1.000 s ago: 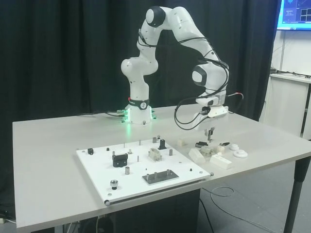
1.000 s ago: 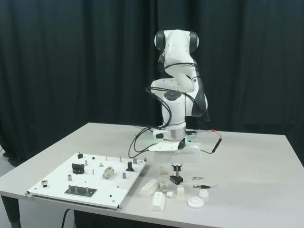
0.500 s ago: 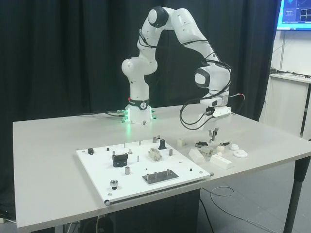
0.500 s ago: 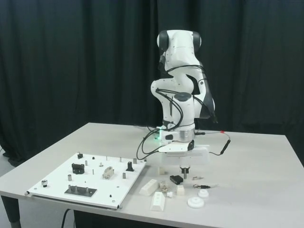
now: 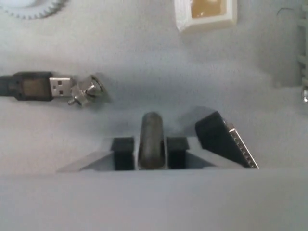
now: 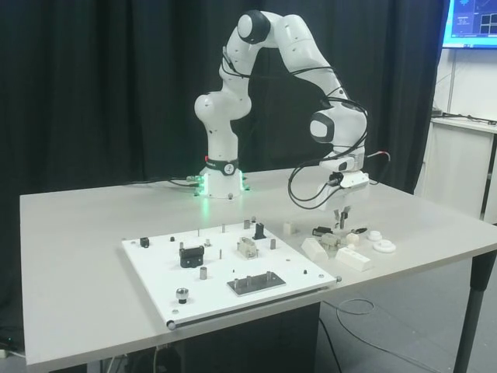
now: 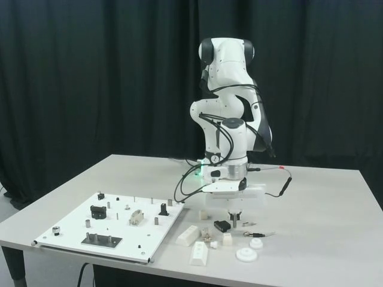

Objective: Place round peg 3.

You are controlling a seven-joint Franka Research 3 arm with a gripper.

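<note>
In the wrist view a dark grey round peg [image 5: 152,139] stands upright between the two black fingertips [image 5: 123,151] of my gripper [image 5: 150,153], which is shut on it. The peg hangs a little above the grey table. In the first room view the gripper [image 6: 339,217] is over the loose parts to the right of the white board [image 6: 155,268]. The second room view shows the gripper [image 7: 234,220] low over the table, to the right of the board [image 7: 66,236].
Under the gripper lie a USB plug [image 5: 36,86], a small metal bolt [image 5: 86,91], a black connector [image 5: 222,139], a white square part [image 5: 206,12] and a white gear [image 5: 29,5]. Pegs, black blocks and a grey plate [image 6: 256,283] stand on the board.
The arm has swung away from the board side, carrying the gripper further over the loose parts, and has settled there.
</note>
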